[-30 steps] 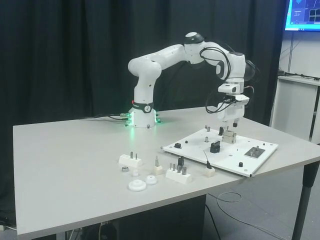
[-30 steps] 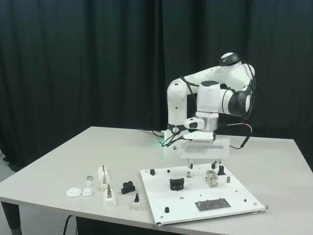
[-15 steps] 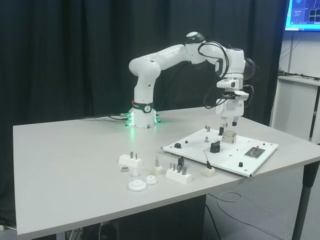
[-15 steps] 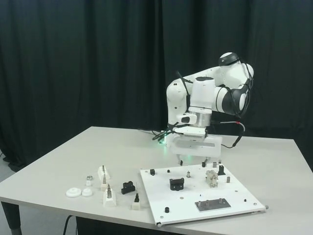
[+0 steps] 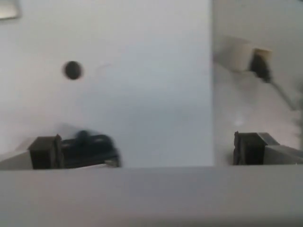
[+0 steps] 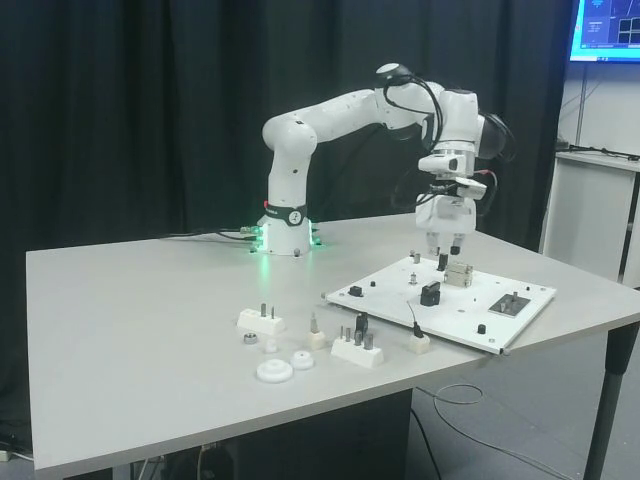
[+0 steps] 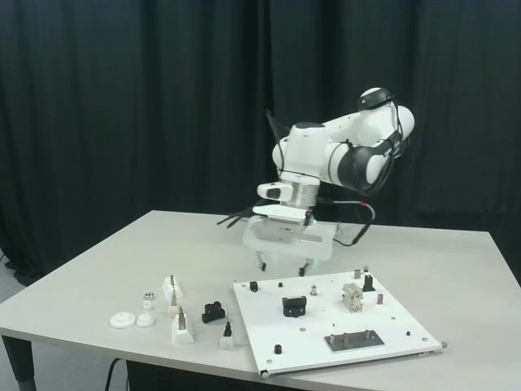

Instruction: Pick Ethernet.

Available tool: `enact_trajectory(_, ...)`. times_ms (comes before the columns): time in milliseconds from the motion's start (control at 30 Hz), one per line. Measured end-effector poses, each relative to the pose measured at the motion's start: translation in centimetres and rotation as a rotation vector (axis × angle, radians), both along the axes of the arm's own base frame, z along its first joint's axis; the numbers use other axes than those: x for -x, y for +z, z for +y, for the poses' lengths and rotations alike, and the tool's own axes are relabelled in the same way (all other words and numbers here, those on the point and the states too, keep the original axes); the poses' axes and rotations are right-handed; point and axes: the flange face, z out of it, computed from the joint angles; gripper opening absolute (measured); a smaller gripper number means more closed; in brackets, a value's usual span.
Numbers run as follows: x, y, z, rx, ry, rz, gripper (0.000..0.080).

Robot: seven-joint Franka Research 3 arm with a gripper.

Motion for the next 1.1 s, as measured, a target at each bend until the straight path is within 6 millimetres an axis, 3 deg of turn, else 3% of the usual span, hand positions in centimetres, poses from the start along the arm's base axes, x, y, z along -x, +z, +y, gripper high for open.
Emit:
enact_trajectory(667, -2.3, 2.2, -9.8, -0.009, -0.162, -0.030, 0.0800)
enact_trajectory(1100, -3.0, 2.4, -15.7, -0.060, -0.394, -0.068, 0.0800)
